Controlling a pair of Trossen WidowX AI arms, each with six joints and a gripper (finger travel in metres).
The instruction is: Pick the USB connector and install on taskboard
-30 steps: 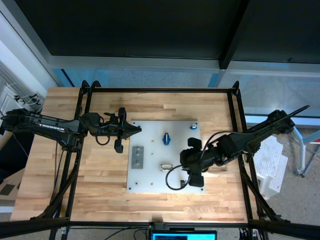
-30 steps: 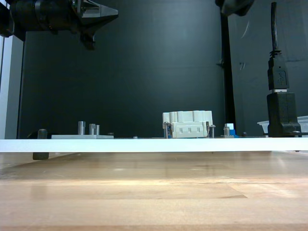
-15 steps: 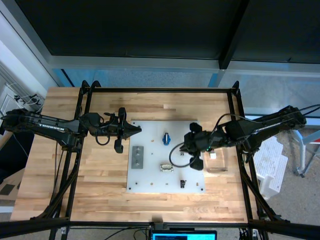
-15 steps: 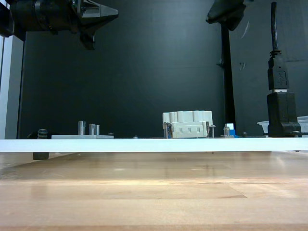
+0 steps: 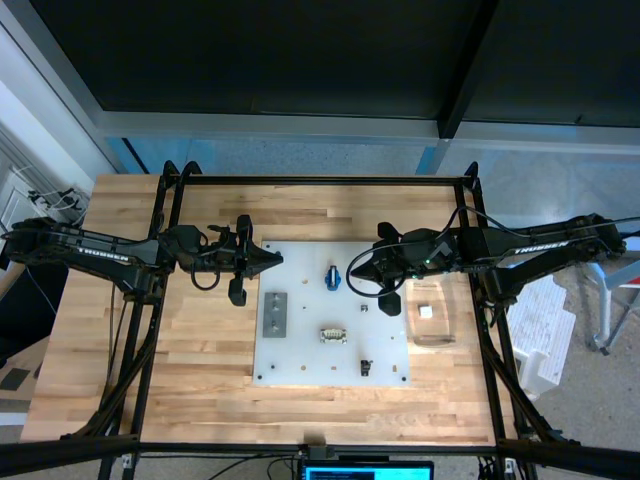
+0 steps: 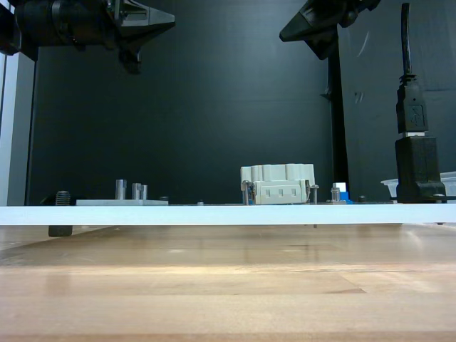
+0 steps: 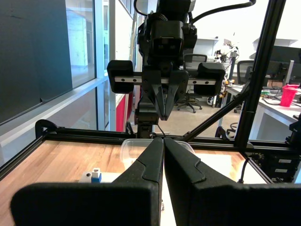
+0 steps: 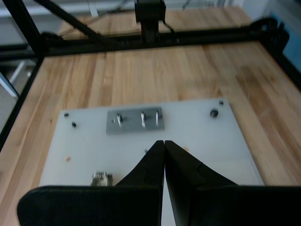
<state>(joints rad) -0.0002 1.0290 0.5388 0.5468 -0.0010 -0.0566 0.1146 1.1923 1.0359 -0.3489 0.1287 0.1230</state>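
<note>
- Shut and empty: right claw (image 5: 352,273) hangs above the board (image 5: 300,360) at about 1 o'clock from its middle, fingers pressed together with nothing between them.
- left claw (image 5: 278,258) is also fully closed and holds nothing. It hangs high over the board's 10 o'clock corner.
- plug (image 5: 366,367) stands upright on the board at about 5 o'clock from the middle, well apart from both claws. In the low view a black cord (image 6: 406,43) runs up from it. It looks seated already, though I can't confirm how deep.
- Handling, my guess: the plug is light, stiff hard plastic, small against the fingers, with smooth sides that may slip.
- Best hold is across the two broad flat faces of the body, low down and not on the cord. Keep it square, since a tilted push could jam it.
- Count:
  - 1 plug
  - 1 board
  - 2 claws
  - 1 grey block (image 5: 274,313)
  - 1 blue part (image 5: 333,277)
  - 1 beige connector (image 5: 334,336)
  - 1 white cube (image 5: 425,311), inside 1 clear tub (image 5: 445,335) just off the board at 3 o'clock
</note>
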